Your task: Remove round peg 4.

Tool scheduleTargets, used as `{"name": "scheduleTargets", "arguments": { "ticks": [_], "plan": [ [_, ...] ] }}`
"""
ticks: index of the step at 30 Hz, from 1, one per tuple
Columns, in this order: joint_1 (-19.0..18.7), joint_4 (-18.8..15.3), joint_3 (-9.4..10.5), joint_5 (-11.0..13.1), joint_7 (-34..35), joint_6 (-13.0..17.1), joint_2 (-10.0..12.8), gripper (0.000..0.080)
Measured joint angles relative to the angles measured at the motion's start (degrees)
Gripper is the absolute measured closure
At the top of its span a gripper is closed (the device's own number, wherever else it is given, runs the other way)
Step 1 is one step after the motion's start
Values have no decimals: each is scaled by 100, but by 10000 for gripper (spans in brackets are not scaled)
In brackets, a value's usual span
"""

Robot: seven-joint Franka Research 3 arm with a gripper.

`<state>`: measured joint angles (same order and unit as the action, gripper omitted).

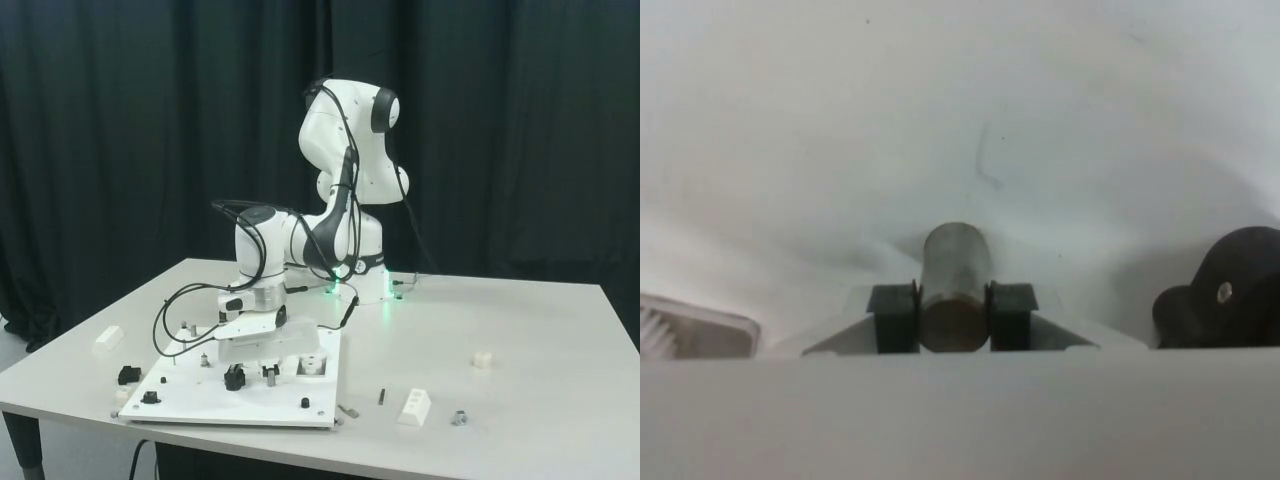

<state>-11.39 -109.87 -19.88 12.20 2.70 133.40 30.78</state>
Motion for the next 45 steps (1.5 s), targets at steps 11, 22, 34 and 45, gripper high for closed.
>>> {"name": "scheduleTargets", "arguments": {
  "ticks": [11, 22, 34, 45],
  "plan": [
    [27, -21, 1, 119, -114, 21, -11, 653],
    [45, -22, 0, 218, -211, 15, -14, 653],
    [49, -23, 0, 254, -232, 7, -19, 653],
    [50, -24, 1, 279, -291, 9, -19, 653]
  ]
}}
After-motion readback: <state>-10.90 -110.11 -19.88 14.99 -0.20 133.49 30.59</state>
